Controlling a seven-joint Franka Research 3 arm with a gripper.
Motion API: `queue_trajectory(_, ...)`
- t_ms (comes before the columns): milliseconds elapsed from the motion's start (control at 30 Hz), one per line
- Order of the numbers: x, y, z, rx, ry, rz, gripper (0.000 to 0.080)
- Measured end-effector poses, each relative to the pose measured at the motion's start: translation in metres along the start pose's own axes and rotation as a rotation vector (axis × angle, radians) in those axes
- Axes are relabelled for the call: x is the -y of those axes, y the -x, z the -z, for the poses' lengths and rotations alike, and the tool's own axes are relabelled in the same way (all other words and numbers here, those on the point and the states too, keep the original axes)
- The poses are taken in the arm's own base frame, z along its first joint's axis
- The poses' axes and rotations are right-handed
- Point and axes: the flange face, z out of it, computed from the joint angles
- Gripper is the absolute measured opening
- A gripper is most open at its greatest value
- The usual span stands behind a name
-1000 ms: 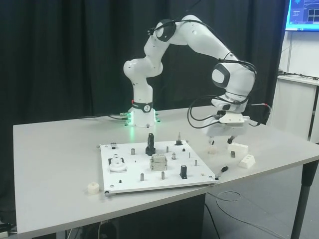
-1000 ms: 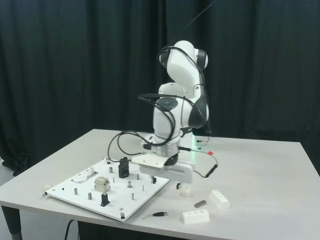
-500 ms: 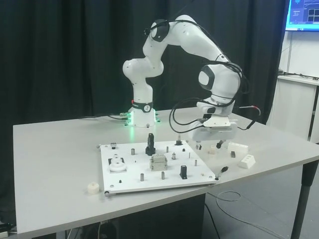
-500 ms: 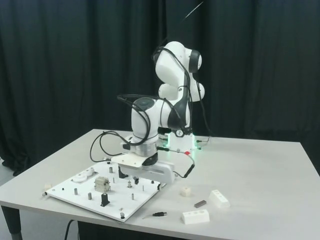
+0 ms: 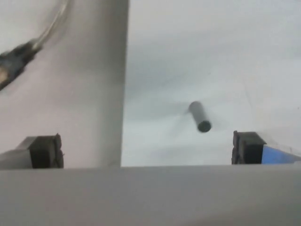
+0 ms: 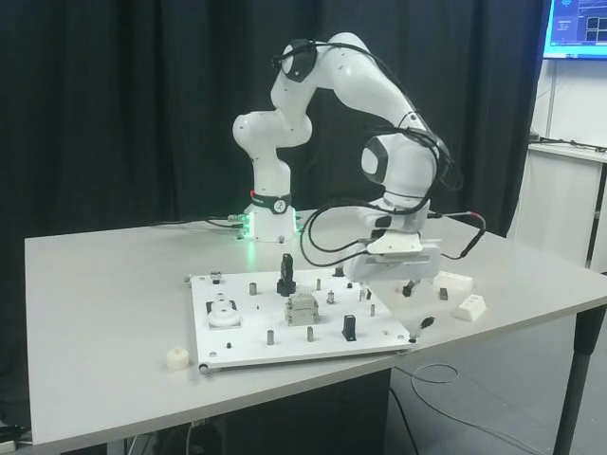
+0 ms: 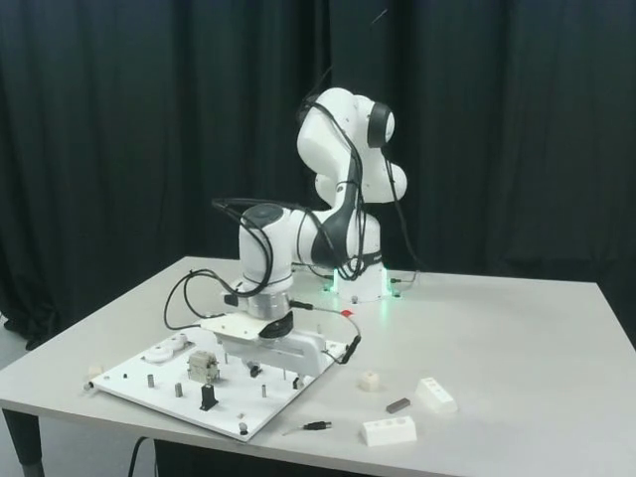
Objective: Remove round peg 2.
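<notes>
Arm (image 6: 379, 85): bent forward and down over the white board (image 6: 237, 346).
Claw (image 5: 146, 150): held wide apart, empty.
Round peg (image 5: 200, 117): seated upright in the board, between the fingers (image 5: 44, 151).

We're in a robotics lab, no doubt about it. A white arm (image 6: 379, 123) is bolted straight onto a grey table (image 6: 104, 284), green lights glowing at its base (image 6: 268, 226). Black curtains (image 7: 119, 129) hang floor to ceiling behind the bench, closing off the test cell. On the table, a white board (image 6: 242, 336) studded with pegs and small fixtures, the look of an assembly benchmark. Loose white blocks (image 7: 390, 430) lie beside it, cables (image 6: 327, 248) loop off the arm's wrist, and another trails under the table to the floor. Off in the corner, a wall screen (image 6: 577, 28) shows readouts above a white cabinet (image 6: 560, 190).
</notes>
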Motion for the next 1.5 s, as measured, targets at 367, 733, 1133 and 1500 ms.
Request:
queue_trajectory(367, -0.009, -0.013, -0.016, 0.025, -0.005, -0.029, 0.08)
queue_trajectory(733, -0.013, -0.019, -0.03, 0.031, -0.005, -0.024, 0.08)
queue_trajectory(1133, -0.02, -0.027, -0.039, 0.037, 0.001, -0.033, 0.0516)
queue_trajectory(1500, -0.02, -0.027, -0.039, 0.054, -0.014, -0.03, 0.0338)
